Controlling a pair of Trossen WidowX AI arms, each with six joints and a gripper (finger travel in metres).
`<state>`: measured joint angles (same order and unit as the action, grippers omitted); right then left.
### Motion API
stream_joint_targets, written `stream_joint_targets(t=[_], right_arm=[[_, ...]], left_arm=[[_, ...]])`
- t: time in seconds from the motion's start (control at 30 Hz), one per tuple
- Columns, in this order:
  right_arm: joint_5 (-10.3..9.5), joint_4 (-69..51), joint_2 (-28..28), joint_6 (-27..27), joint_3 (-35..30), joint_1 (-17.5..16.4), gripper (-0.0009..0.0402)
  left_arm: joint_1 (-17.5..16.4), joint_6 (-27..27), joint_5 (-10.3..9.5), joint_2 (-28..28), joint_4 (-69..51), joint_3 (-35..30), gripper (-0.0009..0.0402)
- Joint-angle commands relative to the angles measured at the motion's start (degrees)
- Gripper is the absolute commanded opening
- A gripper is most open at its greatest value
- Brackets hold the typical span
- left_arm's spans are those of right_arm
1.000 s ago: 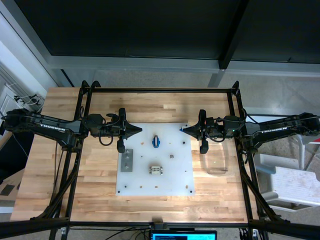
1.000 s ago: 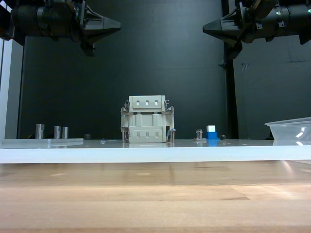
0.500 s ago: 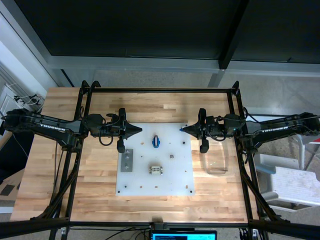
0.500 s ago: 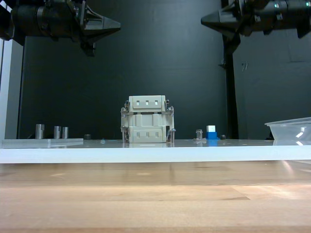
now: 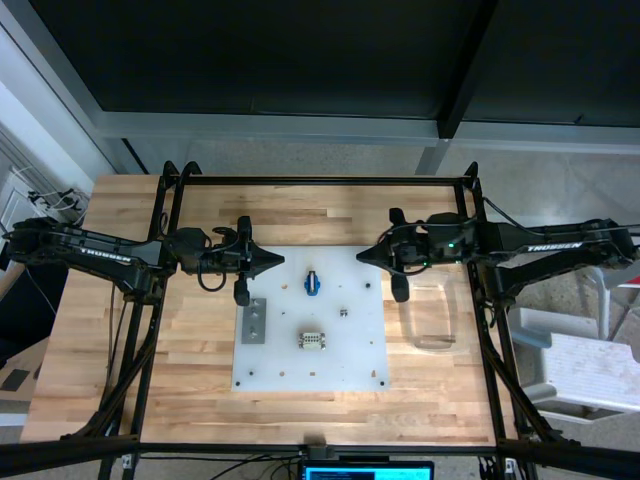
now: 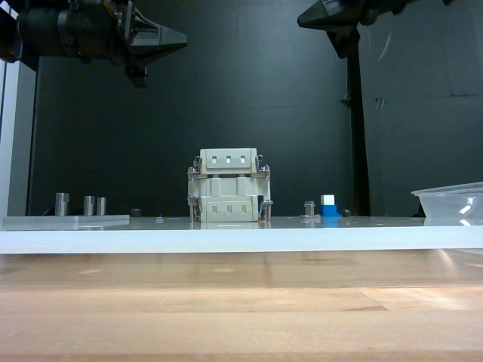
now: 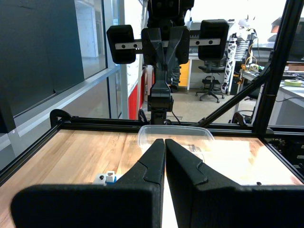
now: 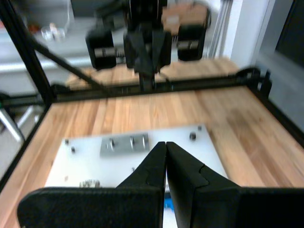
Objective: Remove the HAN10-E connector and place it in the container
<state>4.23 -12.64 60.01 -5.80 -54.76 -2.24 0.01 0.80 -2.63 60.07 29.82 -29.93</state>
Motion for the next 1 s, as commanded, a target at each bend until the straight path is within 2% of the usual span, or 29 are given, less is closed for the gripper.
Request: stream_joint_targets(t=[0.03, 0.23, 0.4, 0.67, 1.0], right_arm=[[-0.02, -7.9, 3.8, 0.1, -5.9, 0.0, 0.0], [-0.2, -20.4, 12.0, 0.2, -16.3, -0.2, 0.0], [-2.64, -29.6, 19.2, -0.3, -25.2, -1.0, 0.0], [-2.34, -40.2, 29.5, -1.4, -38.6, -3.8, 0.0], [-2.27, -47.9, 39.2, -2.9, -48.7, -6.4, 0.0]], left_arm=[[0.0, 0.0, 0.0, 0.0, 0.0, 0.0, 0.0], [0.0, 0.0, 0.0, 0.0, 0.0, 0.0, 0.0], [0.0, 0.0, 0.0, 0.0, 0.0, 0.0, 0.0], [0.0, 0.0, 0.02, 0.0, 0.0, 0.0, 0.0], [0.0, 0.0, 0.0, 0.0, 0.0, 0.0, 0.0]])
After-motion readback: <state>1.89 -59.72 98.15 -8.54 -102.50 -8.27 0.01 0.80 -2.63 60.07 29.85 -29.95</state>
